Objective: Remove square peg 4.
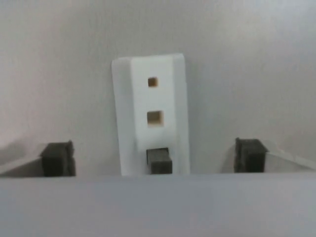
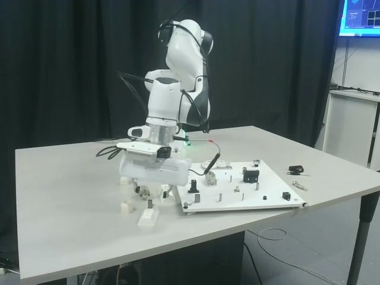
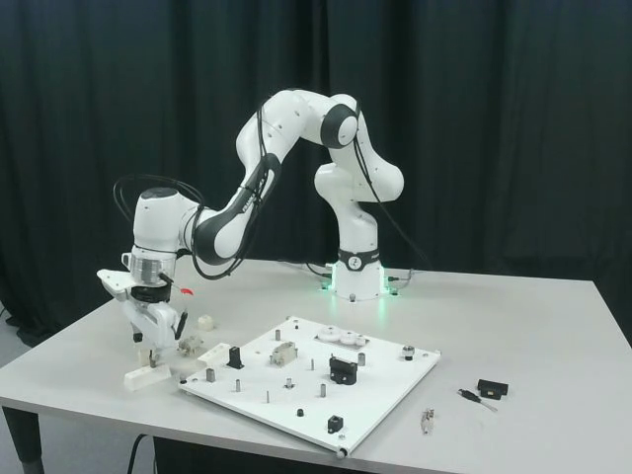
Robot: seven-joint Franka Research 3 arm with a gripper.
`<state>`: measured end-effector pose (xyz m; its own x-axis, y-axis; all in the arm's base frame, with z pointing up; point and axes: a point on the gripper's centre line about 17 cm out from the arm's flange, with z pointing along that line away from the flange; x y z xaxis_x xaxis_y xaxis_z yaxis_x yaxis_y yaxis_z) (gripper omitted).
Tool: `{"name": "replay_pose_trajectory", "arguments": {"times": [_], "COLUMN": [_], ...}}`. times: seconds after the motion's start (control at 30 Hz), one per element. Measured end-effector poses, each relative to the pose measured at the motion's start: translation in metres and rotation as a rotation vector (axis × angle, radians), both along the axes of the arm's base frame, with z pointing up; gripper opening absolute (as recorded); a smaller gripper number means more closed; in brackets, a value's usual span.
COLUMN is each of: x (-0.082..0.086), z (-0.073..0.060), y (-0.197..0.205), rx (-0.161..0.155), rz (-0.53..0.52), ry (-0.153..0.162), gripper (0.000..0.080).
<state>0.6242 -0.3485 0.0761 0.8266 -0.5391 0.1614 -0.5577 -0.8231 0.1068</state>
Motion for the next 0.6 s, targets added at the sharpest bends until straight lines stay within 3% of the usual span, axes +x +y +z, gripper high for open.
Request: {"name": "replay_pose_trajectory", "arguments": {"times": [0.13, 0.17, 0.53, 0.6], "x": [0.004, 0.004, 0.009, 0.01], "z": [0.01, 0.013, 0.036, 0.039], "y": [-0.003, -0.003, -0.005, -0.005], "rx": [-0.001, -0.001, 0.007, 0.006], "rz": [0.004, 0.006, 0.032, 0.045], "ry": [0.009, 0.012, 0.046, 0.048], "gripper": [0.0612, 0.0759, 0.0759, 0.0799]}}
